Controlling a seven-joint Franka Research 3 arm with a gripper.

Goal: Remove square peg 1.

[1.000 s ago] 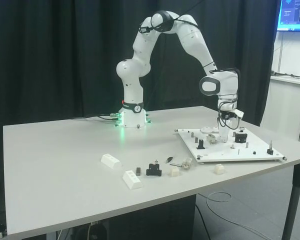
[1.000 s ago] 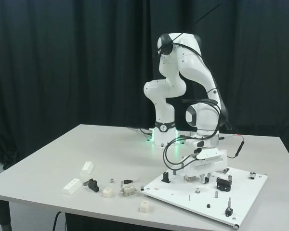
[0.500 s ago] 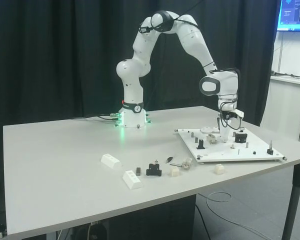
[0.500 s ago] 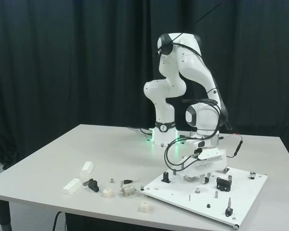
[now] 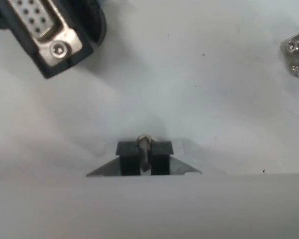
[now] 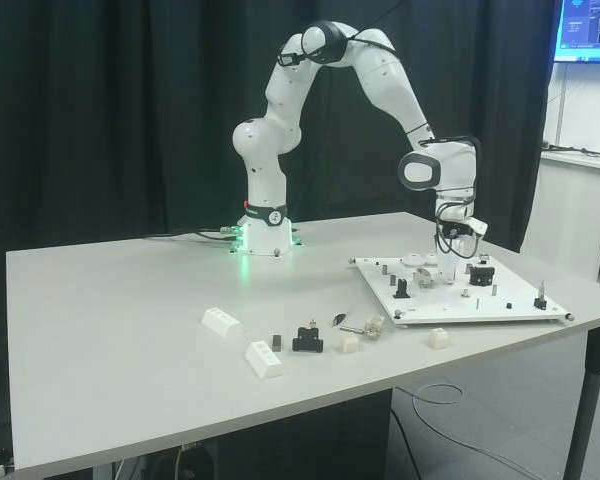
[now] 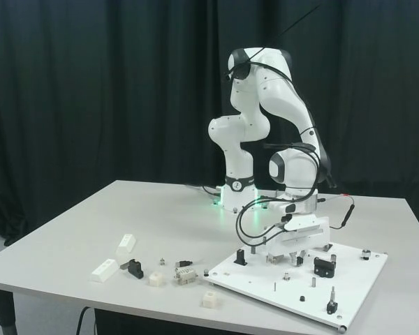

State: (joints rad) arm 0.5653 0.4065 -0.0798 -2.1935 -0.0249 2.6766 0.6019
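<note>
wrist view shows the small grey metal square peg (image 5: 143,149) pinched between the black fingertips of the end effector (image 5: 143,158), which is closed on it just above the flat white assembly board (image 5: 189,89). it looks light, rigid and slick, best held at its upper shank. beside the peg sits a grey multi-pin connector (image 5: 42,30). no writing is legible.

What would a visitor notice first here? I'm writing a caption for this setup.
The white arm arching from the table's back edge down to a white board near the front corner. Its gripper pinches a thin peg just above the board. Small loose parts lie scattered beside the board.
</note>
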